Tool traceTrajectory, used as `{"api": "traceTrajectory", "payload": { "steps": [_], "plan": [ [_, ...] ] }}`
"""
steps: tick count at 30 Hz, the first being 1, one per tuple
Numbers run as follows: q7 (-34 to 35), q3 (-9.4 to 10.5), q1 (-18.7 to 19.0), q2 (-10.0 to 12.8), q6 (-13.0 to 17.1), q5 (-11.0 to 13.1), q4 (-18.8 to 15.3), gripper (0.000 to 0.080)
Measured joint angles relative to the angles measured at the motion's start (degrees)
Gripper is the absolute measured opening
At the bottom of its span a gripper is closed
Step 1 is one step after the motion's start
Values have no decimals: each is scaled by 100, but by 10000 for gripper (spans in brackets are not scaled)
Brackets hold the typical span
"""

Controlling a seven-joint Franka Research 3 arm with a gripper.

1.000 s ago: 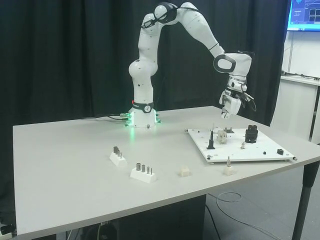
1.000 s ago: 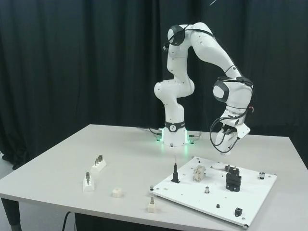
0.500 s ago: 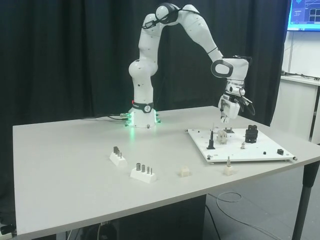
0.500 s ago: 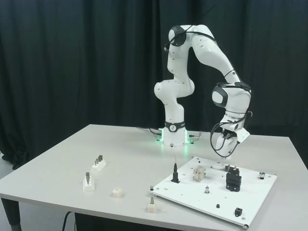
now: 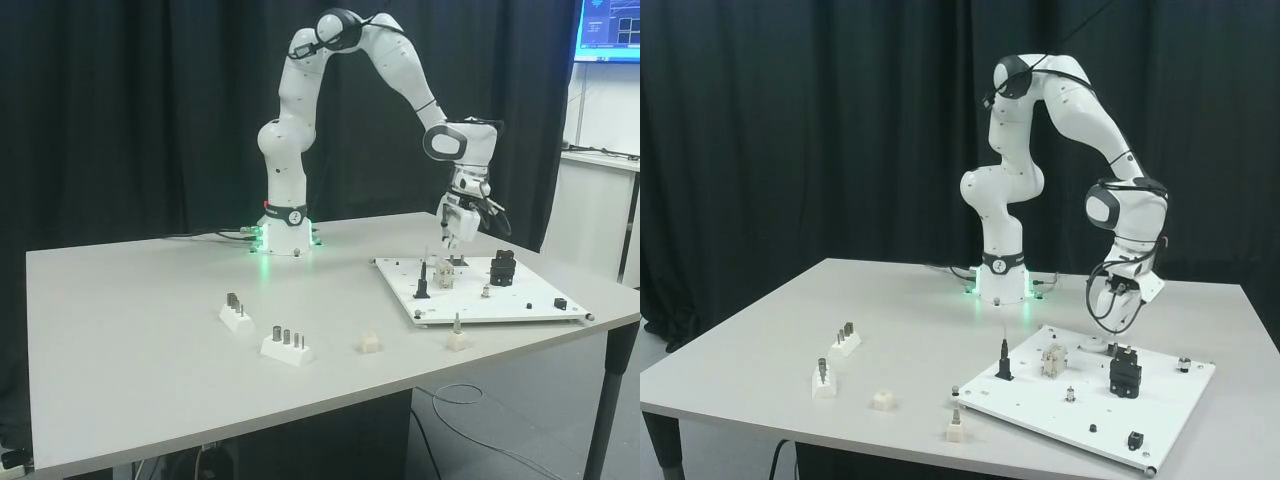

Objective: Insert medium gear.

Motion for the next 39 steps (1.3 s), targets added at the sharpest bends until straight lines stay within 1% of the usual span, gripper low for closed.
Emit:
{"api": "traceTrajectory", "payload": {
  "steps": [16, 24, 39],
  "plan": [
    [41, 30, 0, 177, 235, -37, 7, 399],
    [125, 45, 0, 267, 280, -54, 34, 399],
    [532, 100, 0, 309, 257, -337, 82, 399]
  ]
}}
